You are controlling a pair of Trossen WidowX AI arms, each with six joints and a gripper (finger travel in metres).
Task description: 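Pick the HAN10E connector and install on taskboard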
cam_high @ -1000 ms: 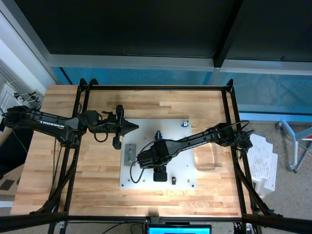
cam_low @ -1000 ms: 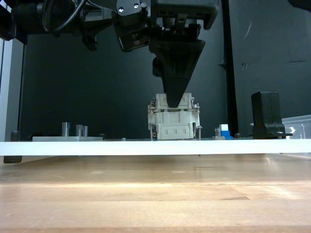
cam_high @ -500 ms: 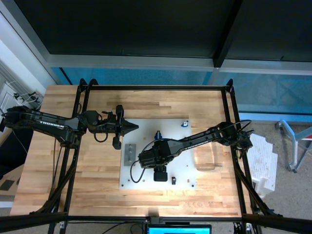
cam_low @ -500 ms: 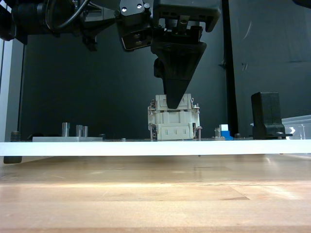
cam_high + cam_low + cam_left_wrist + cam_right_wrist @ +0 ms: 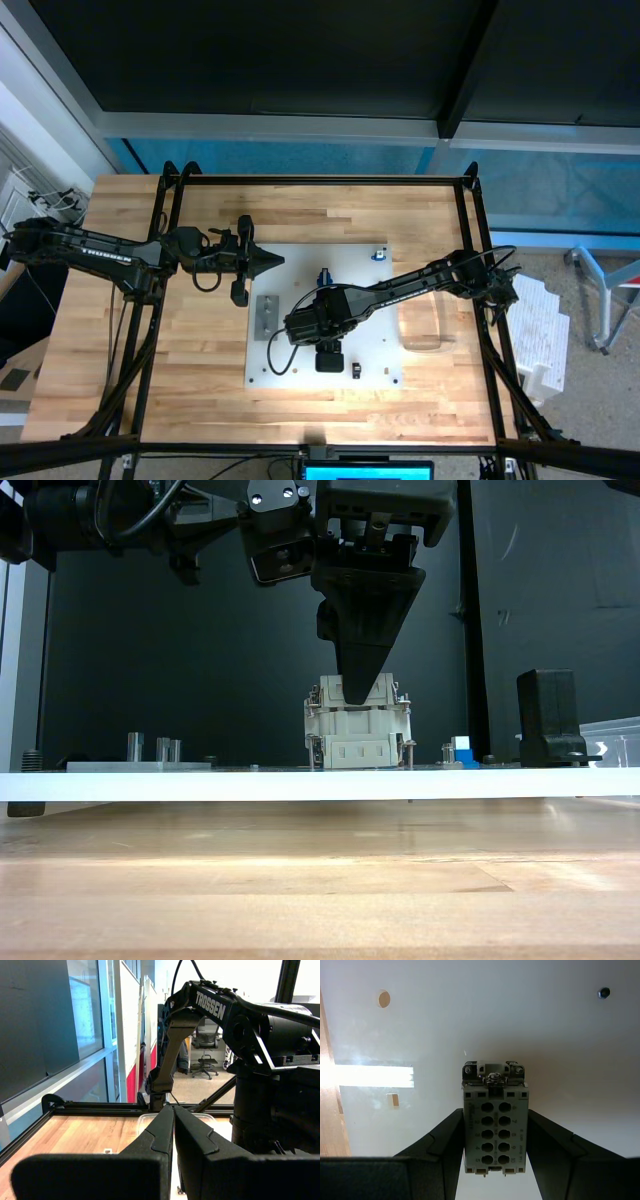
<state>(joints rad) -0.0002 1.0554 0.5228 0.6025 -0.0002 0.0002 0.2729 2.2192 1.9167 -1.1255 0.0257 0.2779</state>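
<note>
Nearest you is the bare wood of the table [image 5: 300, 900], and on it lies the white edge of the taskboard [image 5: 300, 782]. About mid-board the HAN10E connector [image 5: 357, 735] stands upright with its base down on the plate. Your right tool [image 5: 357, 695] reaches onto it from above and is clenched on it. In the right wrist view both fingers [image 5: 445, 1135] press against the connector's long sides, with its numbered holes facing the camera. In the low view a black part [image 5: 548, 718] stands to the connector's right, with a small blue fitting [image 5: 461, 750] between them. The grey metal block [image 5: 266, 316] lies low to the connector's left. Beside the board's right edge sits the clear tray [image 5: 424, 322]. Farthest back, your left tool [image 5: 275, 260] hangs by the board's far left corner, fingers pressed together on nothing.
</note>
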